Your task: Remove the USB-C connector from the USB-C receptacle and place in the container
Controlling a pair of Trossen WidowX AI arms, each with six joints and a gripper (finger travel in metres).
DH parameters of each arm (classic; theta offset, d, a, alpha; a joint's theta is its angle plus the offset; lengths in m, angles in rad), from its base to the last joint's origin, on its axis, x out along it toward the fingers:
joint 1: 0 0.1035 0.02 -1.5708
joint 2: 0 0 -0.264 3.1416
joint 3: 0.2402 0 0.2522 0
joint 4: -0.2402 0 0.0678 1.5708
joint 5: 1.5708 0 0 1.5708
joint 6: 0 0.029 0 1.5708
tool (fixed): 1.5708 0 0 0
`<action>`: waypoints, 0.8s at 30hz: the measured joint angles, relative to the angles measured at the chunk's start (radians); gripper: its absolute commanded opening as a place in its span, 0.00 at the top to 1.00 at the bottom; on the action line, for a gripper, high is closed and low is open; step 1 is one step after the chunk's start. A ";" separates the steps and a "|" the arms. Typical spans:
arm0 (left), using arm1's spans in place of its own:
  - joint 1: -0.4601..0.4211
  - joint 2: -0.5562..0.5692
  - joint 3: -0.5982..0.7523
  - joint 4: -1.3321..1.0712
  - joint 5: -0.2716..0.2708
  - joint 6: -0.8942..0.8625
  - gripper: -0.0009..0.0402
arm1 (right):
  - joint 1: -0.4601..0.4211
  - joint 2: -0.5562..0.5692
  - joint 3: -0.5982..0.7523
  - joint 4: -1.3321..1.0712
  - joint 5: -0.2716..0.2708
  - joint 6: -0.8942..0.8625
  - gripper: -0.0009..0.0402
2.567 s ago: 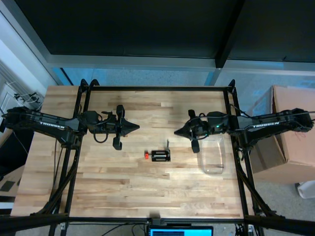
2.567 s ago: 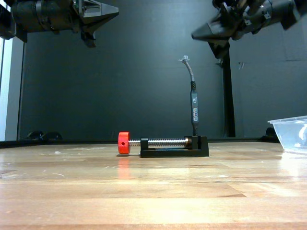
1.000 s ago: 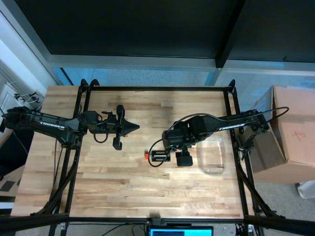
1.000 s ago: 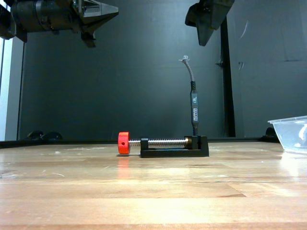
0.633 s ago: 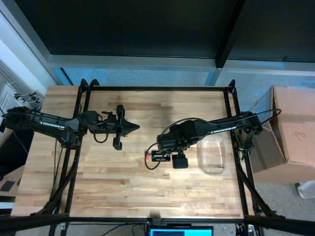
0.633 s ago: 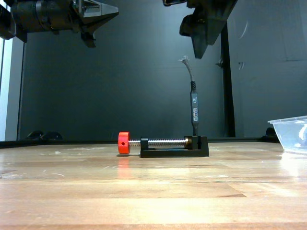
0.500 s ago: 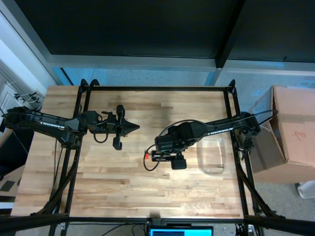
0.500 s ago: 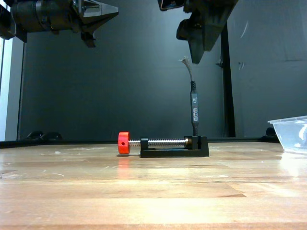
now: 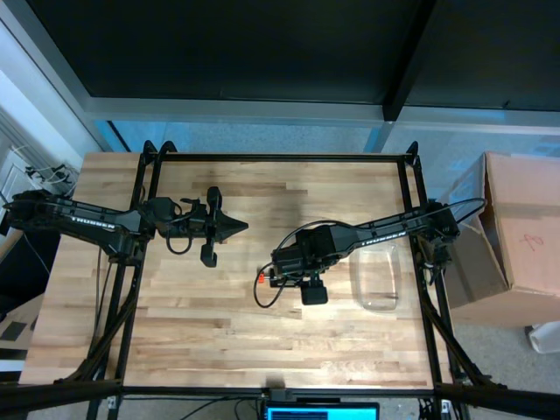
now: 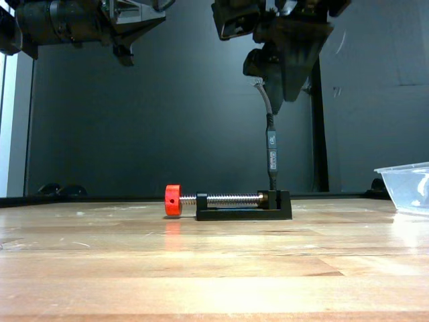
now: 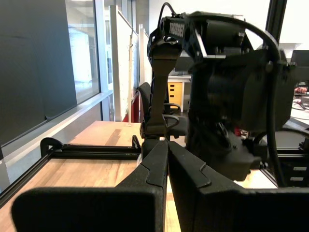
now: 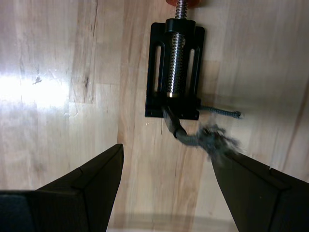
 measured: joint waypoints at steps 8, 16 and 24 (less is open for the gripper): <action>0.000 0.000 0.000 -0.001 0.000 0.000 0.98 | 0.000 0.000 -0.071 0.081 0.000 -0.007 0.46; 0.000 0.000 0.000 0.000 0.000 0.000 0.98 | -0.004 0.000 -0.121 0.122 0.000 -0.013 0.62; 0.000 0.000 0.000 0.000 0.000 0.000 0.98 | -0.018 0.000 -0.165 0.163 0.000 -0.023 0.78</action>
